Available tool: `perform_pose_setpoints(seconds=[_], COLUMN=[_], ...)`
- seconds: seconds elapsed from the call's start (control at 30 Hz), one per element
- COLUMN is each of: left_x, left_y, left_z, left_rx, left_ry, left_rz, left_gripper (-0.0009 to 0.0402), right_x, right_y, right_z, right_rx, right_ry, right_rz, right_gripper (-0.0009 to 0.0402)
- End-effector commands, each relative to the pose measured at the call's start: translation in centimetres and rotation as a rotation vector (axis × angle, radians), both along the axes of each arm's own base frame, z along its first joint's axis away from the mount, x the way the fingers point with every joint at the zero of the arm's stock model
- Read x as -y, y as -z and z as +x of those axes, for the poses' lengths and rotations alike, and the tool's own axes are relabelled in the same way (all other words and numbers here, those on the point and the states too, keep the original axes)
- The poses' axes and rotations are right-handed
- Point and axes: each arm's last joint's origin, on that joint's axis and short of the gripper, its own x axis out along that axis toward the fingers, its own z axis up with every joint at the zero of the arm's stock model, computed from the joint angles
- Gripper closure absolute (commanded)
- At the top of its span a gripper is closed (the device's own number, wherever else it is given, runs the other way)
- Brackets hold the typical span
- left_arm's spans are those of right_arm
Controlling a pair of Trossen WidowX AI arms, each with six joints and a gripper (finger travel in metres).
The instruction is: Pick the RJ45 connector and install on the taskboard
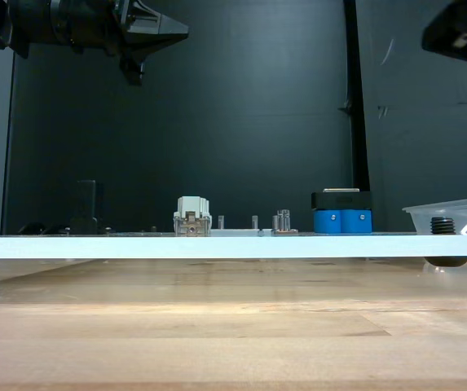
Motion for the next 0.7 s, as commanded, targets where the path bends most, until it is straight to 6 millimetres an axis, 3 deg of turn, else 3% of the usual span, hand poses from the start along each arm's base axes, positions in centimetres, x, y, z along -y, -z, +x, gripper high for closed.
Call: perform_pose_setpoints(seconds=[0.03,0.37,0.57,0.7], left_x=[0.0,0.0,0.0,0.0], left_y=[0.0,0.0,0.0,0.0], left_z=[0.0,0.0,0.0,0.0], left_rx=[0.000,0.000,0.000,0.000], left_ry=[0.000,0.000,0.000,0.000], left_rz=[0.000,0.000,0.000,0.000], left_gripper=[0.0392,0.0393,0.0393,0.0393], right_x=[1.9,9.4,13.3,15.1], right_y=[-1.4,-5.9,-6.4,-6.0], right_z=[-0.6,-1.3,-1.4,-1.6], right_rx=[0.084,0.492,0.765,0.944], right_ry=[0.041,0.132,0.113,0.139], right_rz=[-0.015,-0.081,-0.037,-0.034], right_gripper=[0.0241,0.0321,0.0396,0.0389])
